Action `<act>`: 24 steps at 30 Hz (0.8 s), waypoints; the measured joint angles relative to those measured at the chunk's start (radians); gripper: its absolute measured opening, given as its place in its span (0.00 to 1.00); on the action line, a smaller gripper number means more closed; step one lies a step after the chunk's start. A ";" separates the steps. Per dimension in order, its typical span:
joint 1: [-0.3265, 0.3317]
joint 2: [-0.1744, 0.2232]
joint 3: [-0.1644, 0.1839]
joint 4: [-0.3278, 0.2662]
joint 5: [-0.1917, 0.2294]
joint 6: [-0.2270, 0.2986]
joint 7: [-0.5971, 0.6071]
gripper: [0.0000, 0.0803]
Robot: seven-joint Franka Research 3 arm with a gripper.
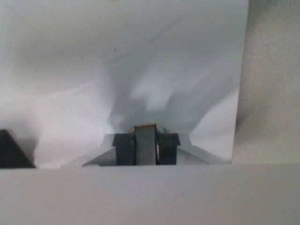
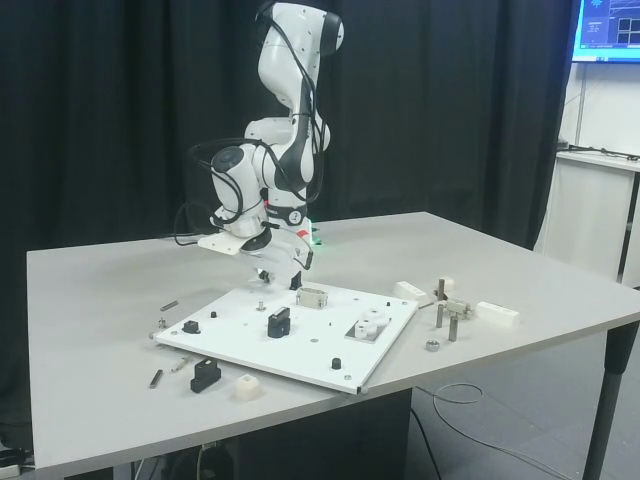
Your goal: Remove square peg 4.
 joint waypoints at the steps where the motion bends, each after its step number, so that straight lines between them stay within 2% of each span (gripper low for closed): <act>1: 0.000 0.000 0.000 0.000 0.000 -0.001 0.000 0.13; 24: 0.003 -0.010 -0.006 0.017 -0.023 -0.043 0.004 0.12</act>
